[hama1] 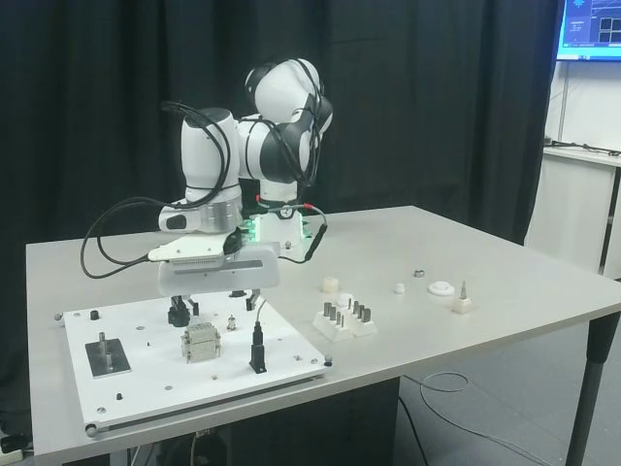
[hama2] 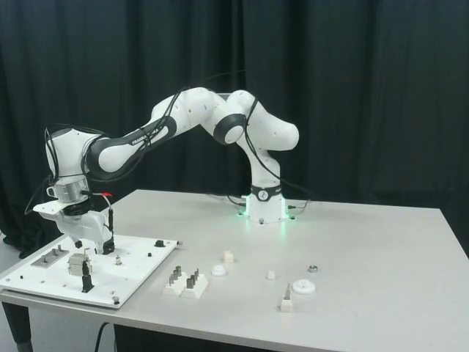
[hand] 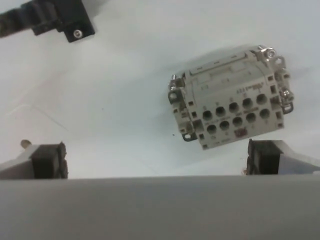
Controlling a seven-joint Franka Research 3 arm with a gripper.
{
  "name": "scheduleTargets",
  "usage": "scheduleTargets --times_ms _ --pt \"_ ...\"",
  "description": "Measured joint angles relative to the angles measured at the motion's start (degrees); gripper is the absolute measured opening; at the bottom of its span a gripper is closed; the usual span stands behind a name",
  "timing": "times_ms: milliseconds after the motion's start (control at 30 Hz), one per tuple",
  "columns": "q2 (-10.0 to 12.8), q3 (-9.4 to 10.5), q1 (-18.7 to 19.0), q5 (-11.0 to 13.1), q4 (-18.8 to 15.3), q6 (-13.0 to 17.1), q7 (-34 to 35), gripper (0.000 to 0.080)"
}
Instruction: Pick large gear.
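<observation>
**A:** Where is the large gear?

**B:** You'll see it as the flat white disc (hama1: pixel 441 287) on the grey table (hama1: pixel 505 243), far from the arm and near the table's edge. It lies close beside a small white block with a pin. Its teeth are too small to make out from either room camera, and the wrist view doesn't show it.

**A:** And the gripper?

**B:** Your gripper (hand: pixel 156 159) hangs over the white board (hama1: pixel 291 349), well apart from the gear. Its fingertips (hand: pixel 47 160) are spread wide with nothing between them. Under it sits a white connector block (hand: pixel 230 107), closer to one finger than the other.

**A:** Anything hidden?

**B:** A grey band cuts off part of the wrist view. A black part (hand: pixel 60 20) is clipped at the frame edge. In the first room view the hand hides part of the board behind it.
</observation>
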Motion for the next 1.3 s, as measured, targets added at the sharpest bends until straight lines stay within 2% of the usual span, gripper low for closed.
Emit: scheduleTargets --times_ms 767,1067,1300 --pt "-0.25 -0.98 -1.21 0.19 -0.88 -0.36 -3.84 0.08" --pt "-1.25 -0.97 -0.98 1.61 -1.5 -3.94 -5.51 0.08" --pt "-2.6 -0.97 0.73 3.63 -3.75 -6.96 -6.39 0.08"
